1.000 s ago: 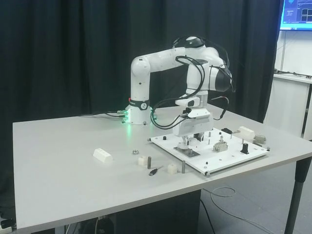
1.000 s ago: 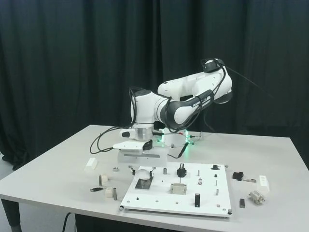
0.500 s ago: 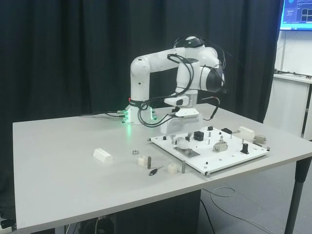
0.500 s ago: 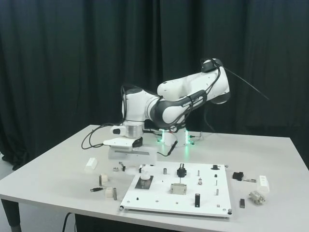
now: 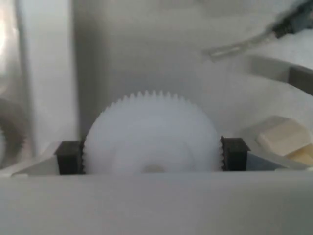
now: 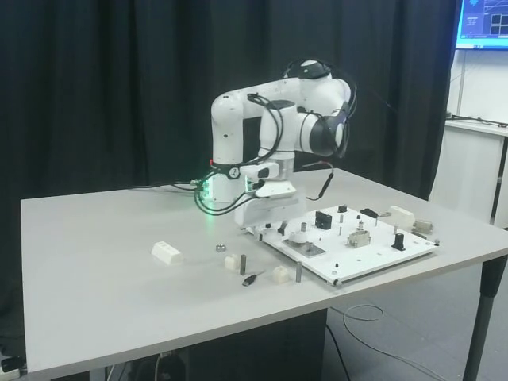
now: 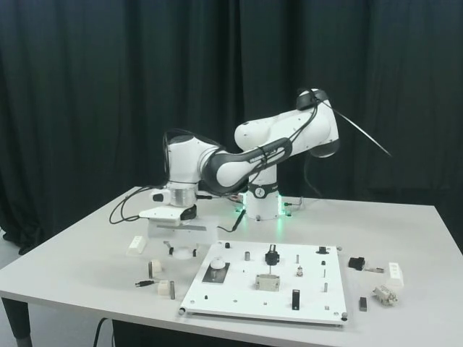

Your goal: Place large gear.

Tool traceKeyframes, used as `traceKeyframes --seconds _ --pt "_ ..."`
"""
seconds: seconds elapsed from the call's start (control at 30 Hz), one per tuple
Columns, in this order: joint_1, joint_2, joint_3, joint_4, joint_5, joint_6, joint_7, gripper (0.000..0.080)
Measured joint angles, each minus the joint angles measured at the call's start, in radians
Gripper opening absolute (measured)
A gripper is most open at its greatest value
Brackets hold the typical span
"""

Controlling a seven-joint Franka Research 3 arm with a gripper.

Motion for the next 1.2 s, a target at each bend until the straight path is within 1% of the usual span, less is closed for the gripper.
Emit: traceKeyframes --seconds 0.17,0.5,0.83,1.0,1.03,1.2 --pt "-0.025 0.009 0.013 -0.011 0.034 0.000 -0.041 0.0594" --pt "-0.062 0.017 0.052 -0.014 0.072 0.002 -0.089 0.0594" --pt "-0.071 0.021 0.080 -0.014 0.079 0.030 -0.096 0.0594" --pt "-0.071 0.021 0.085 -0.014 0.083 0.035 -0.096 0.0594" --pt "-0.071 0.021 0.085 -0.014 0.083 0.036 -0.096 0.0614" --pt "-0.071 0.021 0.085 -0.013 0.083 0.042 -0.097 0.0614"
